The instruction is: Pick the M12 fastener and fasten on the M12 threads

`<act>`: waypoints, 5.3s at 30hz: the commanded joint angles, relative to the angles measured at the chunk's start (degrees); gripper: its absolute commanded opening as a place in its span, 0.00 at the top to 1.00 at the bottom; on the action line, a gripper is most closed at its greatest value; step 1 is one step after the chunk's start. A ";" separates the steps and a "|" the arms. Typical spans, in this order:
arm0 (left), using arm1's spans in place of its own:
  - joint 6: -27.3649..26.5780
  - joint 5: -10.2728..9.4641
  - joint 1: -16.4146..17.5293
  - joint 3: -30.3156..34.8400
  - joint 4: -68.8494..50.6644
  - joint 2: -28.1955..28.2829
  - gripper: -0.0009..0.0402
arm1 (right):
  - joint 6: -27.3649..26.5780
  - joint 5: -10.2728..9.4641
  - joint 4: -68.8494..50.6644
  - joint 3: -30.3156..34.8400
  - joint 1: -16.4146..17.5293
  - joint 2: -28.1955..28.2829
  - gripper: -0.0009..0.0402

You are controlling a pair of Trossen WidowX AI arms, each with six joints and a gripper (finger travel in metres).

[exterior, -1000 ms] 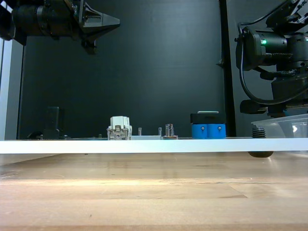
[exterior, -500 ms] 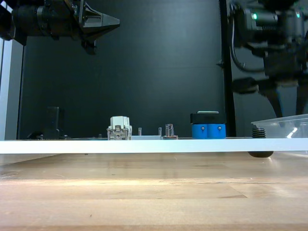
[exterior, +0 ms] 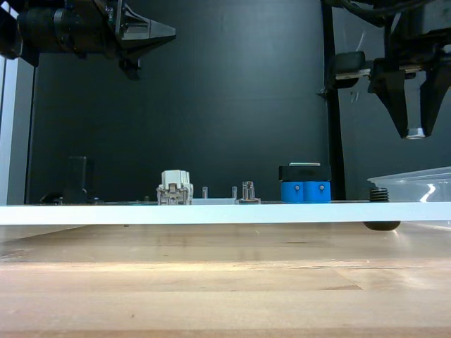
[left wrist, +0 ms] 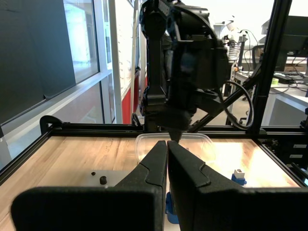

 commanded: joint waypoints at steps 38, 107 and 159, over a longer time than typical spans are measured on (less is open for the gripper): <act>0.00 0.02 0.02 0.02 0.02 0.00 0.98 | -2.95 -0.90 -2.08 36.72 10.82 35.54 0.91; 0.00 0.02 0.02 0.02 0.02 0.00 0.98 | 1.38 -2.43 4.81 34.82 12.48 40.46 0.91; 0.00 0.02 0.00 0.02 0.02 0.00 0.98 | 61.59 -2.32 2.78 34.75 11.80 40.19 0.91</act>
